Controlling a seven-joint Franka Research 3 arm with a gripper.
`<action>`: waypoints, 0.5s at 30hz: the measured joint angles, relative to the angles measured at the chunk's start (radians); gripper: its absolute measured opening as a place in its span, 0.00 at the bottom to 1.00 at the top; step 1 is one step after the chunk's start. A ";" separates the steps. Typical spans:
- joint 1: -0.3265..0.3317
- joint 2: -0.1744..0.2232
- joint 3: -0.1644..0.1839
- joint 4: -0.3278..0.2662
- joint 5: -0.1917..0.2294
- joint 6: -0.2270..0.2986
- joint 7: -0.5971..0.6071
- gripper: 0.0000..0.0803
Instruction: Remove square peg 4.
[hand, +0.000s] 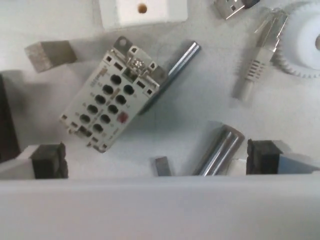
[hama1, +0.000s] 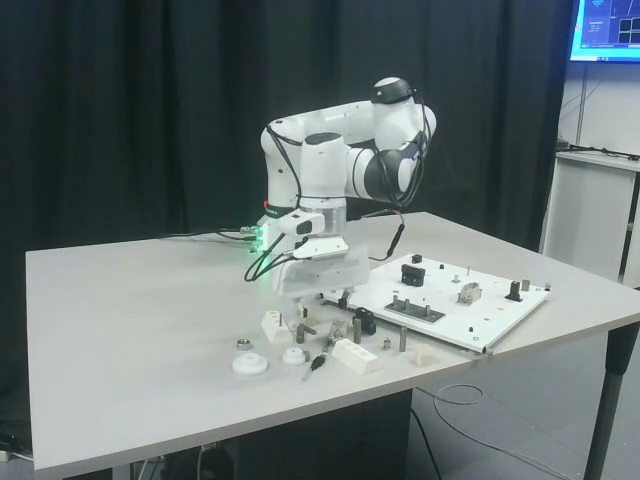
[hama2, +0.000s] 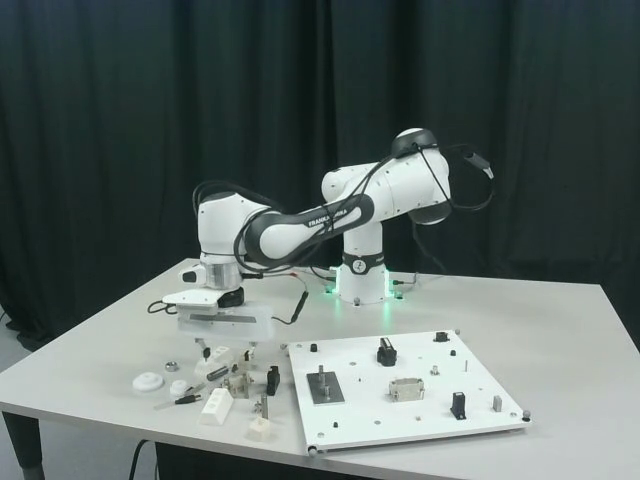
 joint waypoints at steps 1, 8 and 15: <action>0.001 0.000 -0.005 0.000 -0.002 -0.006 0.002 0.98; 0.013 -0.001 -0.041 0.000 -0.021 -0.047 0.011 1.00; 0.025 -0.003 -0.065 0.000 -0.041 -0.060 0.016 1.00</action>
